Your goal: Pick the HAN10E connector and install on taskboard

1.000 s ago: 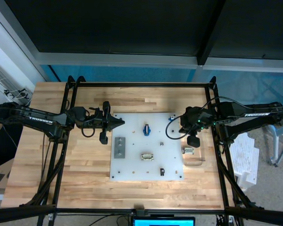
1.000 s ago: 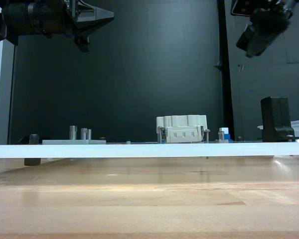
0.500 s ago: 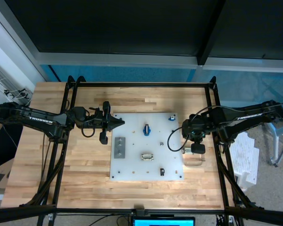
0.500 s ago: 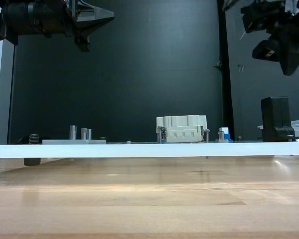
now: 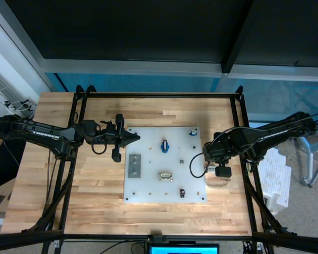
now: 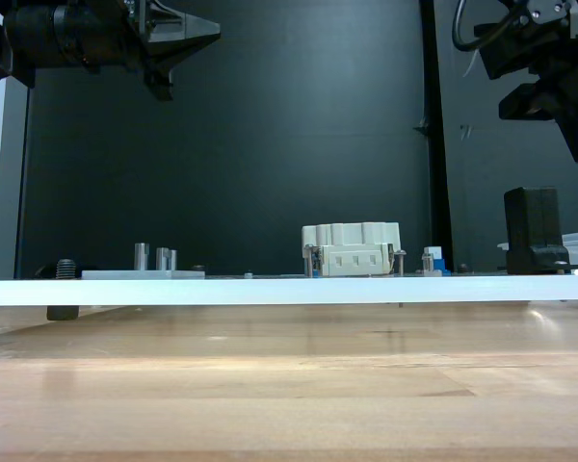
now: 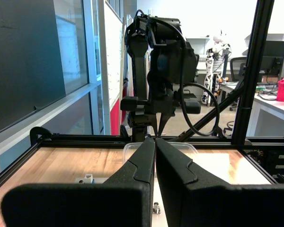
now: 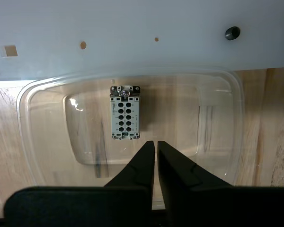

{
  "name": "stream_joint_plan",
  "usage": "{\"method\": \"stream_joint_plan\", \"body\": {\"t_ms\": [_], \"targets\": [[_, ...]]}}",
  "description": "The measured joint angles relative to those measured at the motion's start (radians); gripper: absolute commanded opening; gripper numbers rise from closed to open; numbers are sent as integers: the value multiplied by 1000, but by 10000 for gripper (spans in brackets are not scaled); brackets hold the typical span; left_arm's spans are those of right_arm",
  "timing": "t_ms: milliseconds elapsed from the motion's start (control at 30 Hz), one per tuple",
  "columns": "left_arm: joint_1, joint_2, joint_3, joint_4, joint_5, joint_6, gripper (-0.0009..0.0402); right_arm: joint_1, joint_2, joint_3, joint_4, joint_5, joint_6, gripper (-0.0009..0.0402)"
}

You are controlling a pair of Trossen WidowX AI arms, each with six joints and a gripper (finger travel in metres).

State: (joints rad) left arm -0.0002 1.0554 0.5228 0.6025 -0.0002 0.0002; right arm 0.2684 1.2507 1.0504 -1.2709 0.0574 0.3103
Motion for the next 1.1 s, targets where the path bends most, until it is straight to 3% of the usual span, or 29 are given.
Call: {"method": "stream_joint_plan", "body": {"t_ms": [367,533,767,1100], "targets": [[0,0,0,0,0,0,1,52,3,-46,44,3,42,231],[0,0,0,0,0,0,1,90,3,-82,110,3,63,289],[0,0,0,0,0,0,1,100,3,-134,149,5,89,321],[0,0,0,0,0,0,1,111,61,-182,240,11,97,323]]}}
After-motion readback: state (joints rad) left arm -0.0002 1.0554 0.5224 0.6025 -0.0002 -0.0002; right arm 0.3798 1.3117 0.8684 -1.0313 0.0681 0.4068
